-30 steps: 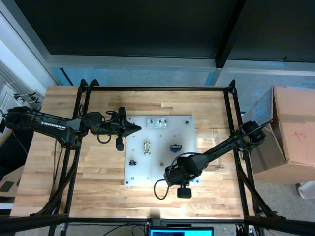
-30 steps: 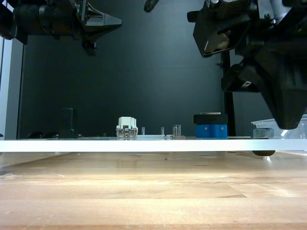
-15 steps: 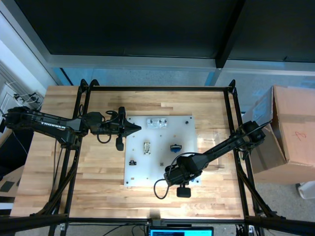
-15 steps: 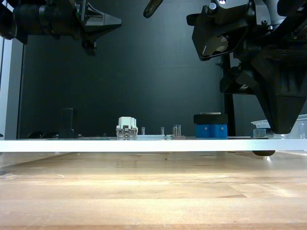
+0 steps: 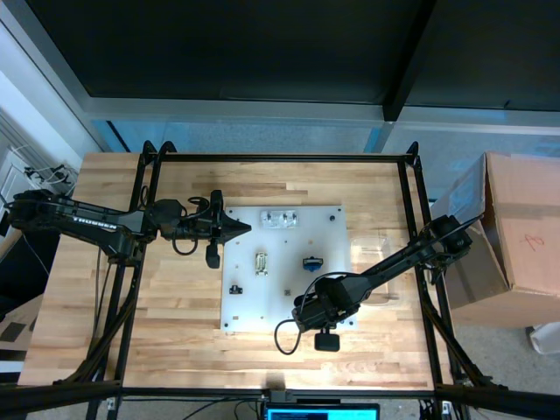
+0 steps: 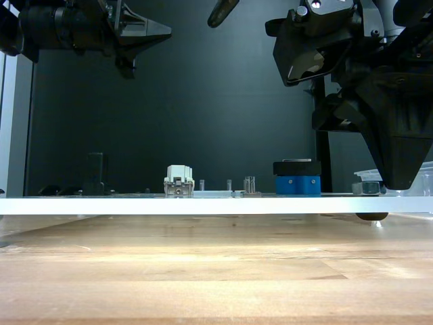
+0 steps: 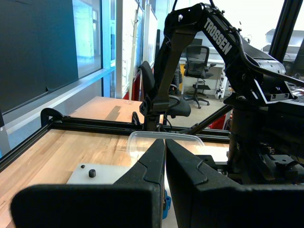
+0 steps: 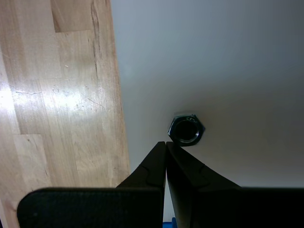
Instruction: Unfasten the M12 nut and place it in the container
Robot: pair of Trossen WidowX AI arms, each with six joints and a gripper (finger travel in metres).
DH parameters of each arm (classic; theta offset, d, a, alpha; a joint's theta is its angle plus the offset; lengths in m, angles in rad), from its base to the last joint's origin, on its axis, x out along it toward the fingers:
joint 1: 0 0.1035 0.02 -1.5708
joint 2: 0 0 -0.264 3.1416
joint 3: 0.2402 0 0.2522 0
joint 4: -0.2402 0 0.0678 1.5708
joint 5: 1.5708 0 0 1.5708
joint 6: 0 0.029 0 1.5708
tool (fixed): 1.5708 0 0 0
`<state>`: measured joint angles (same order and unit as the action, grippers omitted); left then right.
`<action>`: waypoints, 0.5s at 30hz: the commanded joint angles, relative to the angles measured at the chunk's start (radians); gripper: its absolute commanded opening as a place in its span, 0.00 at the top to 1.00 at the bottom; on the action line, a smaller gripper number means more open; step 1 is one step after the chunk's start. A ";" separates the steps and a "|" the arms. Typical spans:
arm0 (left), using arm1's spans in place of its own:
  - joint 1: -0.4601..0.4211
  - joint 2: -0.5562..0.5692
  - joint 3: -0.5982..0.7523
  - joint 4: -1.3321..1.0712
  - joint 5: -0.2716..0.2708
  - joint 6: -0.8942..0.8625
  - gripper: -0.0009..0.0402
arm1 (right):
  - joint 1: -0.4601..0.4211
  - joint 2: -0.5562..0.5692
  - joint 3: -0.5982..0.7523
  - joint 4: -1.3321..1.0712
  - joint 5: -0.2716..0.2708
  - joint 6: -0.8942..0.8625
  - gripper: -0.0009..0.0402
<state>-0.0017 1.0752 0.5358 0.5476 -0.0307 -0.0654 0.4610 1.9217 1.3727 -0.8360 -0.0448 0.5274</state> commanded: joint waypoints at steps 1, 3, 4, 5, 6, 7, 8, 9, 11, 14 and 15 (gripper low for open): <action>0.000 0.000 0.000 0.000 0.000 0.000 0.98 | -0.001 0.000 0.000 -0.014 0.011 0.007 0.98; 0.000 0.000 0.000 0.000 0.000 0.000 0.98 | -0.001 0.000 0.000 -0.016 0.017 0.004 0.98; 0.000 0.000 0.000 0.000 0.000 0.000 0.98 | -0.001 0.000 0.000 -0.024 0.050 0.006 0.98; 0.000 0.000 0.000 0.000 0.000 0.000 0.98 | 0.000 -0.003 0.003 -0.043 0.119 0.024 0.98; 0.000 0.000 0.000 0.000 0.000 0.000 0.98 | 0.000 -0.003 0.008 -0.070 0.199 0.061 0.98; 0.000 0.000 0.000 0.000 0.000 0.000 0.98 | 0.000 -0.006 0.015 -0.099 0.255 0.090 0.98; 0.000 0.000 0.000 0.000 0.000 0.000 0.98 | 0.000 -0.009 0.022 -0.115 0.264 0.095 0.98; 0.000 0.000 0.000 0.000 0.000 0.000 0.98 | 0.000 -0.009 0.027 -0.119 0.254 0.089 0.98; 0.000 0.000 0.000 0.000 0.000 0.000 0.98 | 0.000 -0.014 0.035 -0.122 0.251 0.089 0.98; 0.000 0.000 0.000 0.000 0.000 0.000 0.98 | 0.002 -0.020 0.039 -0.124 0.214 0.085 0.98; 0.000 0.000 0.000 0.000 0.000 0.000 0.98 | 0.002 -0.022 0.039 -0.123 0.186 0.083 0.98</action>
<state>-0.0017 1.0752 0.5358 0.5472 -0.0307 -0.0658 0.4641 1.9060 1.4090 -0.9585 0.1734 0.6147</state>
